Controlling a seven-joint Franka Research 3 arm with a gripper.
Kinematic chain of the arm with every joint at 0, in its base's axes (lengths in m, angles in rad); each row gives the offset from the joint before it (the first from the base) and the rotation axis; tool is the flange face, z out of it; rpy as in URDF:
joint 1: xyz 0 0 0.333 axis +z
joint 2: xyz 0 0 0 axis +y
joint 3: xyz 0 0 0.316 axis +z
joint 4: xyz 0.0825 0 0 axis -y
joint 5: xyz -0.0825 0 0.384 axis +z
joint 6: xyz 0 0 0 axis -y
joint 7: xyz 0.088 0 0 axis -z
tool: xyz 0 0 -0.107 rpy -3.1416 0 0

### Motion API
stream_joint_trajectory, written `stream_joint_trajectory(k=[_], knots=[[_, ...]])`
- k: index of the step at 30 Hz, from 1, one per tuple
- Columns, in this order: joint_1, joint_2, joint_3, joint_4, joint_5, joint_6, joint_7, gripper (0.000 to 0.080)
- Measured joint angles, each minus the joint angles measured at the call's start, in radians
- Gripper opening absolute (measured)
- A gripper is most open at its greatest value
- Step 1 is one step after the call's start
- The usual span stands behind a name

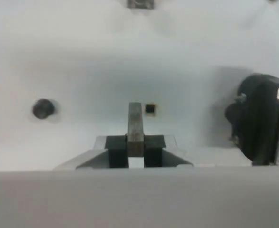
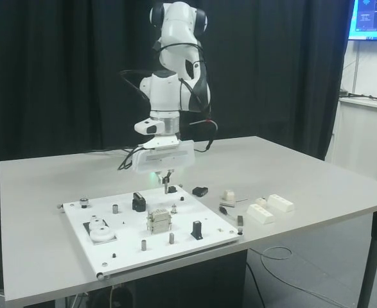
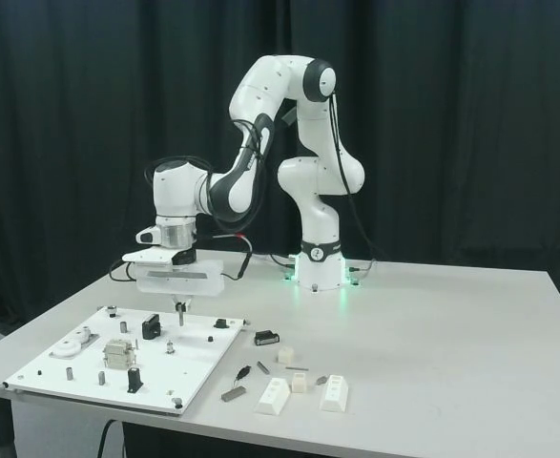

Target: Place square peg 2.

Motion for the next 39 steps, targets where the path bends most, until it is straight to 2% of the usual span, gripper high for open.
stream_joint_trajectory(k=[10, 19, 27, 39], knots=[[0.06, -0.017, 0.001, 0.0, 0.007, -0.025, 0.043, 0.0065], [0.134, -0.023, 0.012, -0.001, 0.031, -0.056, 0.087, 0.0065], [0.217, -0.023, 0.027, -0.011, 0.059, -0.058, 0.123, 0.0065], [0.334, -0.022, 0.037, -0.042, 0.06, -0.044, 0.184, 0.0065]])
